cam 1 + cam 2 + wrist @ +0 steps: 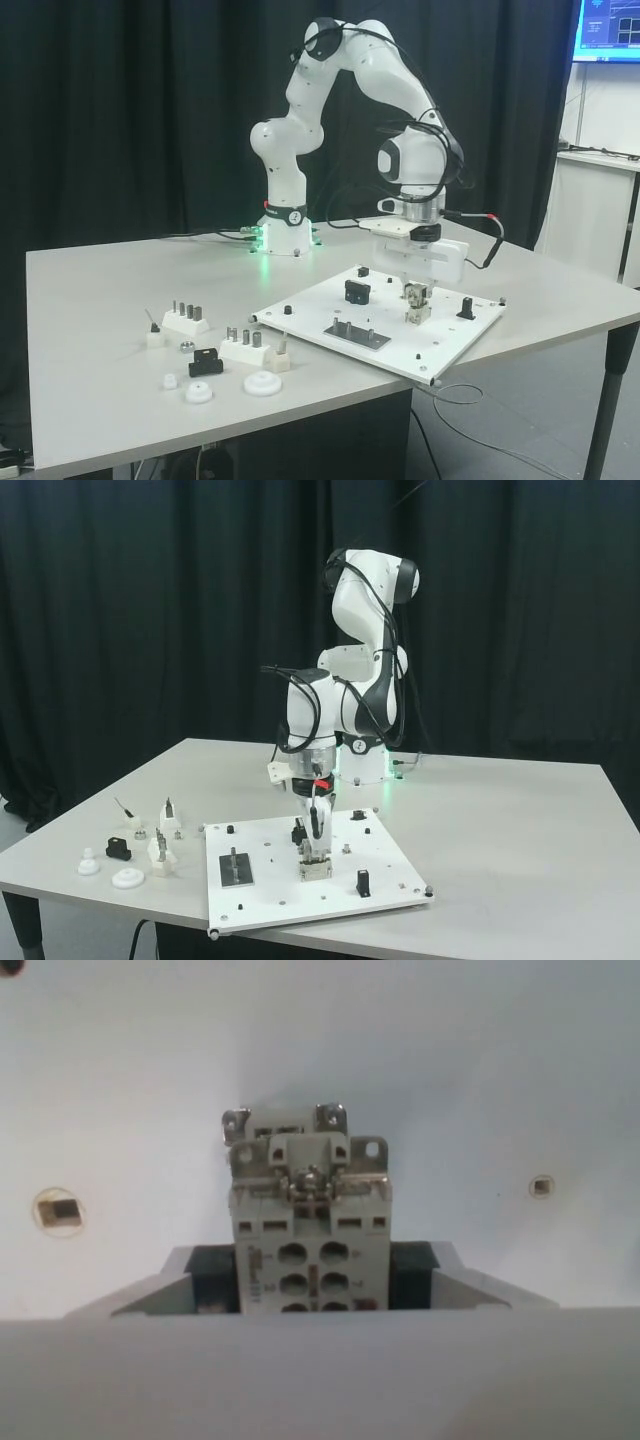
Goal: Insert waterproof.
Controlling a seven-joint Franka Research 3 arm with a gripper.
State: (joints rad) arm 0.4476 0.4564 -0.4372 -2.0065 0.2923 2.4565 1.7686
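Gripper clamped on the plug, poised just above the socket on the white board. Best lowered straight, faces square, corners matched, pressed gently until seated. Black block and black post near but apart; open board around, edge well off.

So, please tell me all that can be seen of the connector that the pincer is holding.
The connector is a pale grey block, plastic by its look, with round holes in rows on its face, small metal mounting tabs at its corners and a metal screw clamp in the middle. It sits upright between the black fingers of the pincer, directly above a similar socket fixed on the white board. Whether the two touch cannot be told.
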